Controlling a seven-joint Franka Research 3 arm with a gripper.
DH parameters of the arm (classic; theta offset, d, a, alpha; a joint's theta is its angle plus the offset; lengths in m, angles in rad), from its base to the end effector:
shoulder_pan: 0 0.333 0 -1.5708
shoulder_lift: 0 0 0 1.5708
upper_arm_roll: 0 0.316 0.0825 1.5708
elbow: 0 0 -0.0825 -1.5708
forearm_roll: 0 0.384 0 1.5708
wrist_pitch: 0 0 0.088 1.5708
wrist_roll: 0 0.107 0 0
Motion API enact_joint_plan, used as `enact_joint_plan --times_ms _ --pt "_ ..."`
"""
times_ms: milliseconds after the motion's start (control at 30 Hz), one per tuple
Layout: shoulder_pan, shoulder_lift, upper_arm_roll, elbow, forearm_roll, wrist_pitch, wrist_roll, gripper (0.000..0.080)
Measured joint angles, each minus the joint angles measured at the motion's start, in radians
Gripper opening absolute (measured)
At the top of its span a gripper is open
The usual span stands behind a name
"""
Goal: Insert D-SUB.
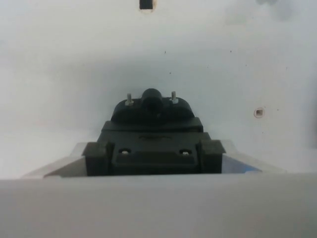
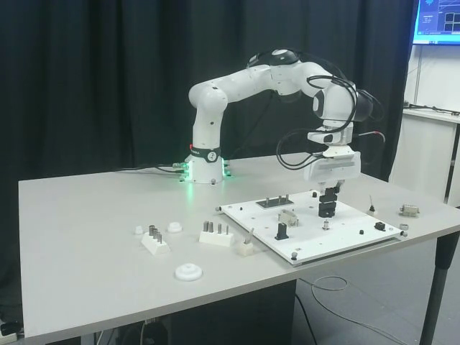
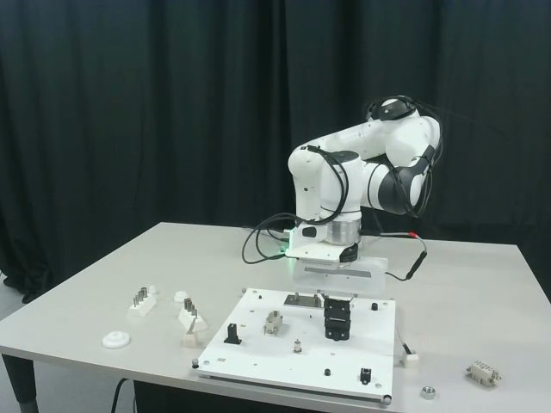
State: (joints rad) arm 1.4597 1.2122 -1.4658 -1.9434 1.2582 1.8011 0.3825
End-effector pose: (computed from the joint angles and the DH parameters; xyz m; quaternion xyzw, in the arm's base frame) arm 0.5734 0.1629 0.2695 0.9189 -0.3945 0.0046 0.0048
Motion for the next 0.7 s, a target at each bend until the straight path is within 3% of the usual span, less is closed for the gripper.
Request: enact_joint_plan --times_ms 700 --pt "0.000 -0.001 0.000 0.000 0.000 -0.001 -0.040 0.0382"
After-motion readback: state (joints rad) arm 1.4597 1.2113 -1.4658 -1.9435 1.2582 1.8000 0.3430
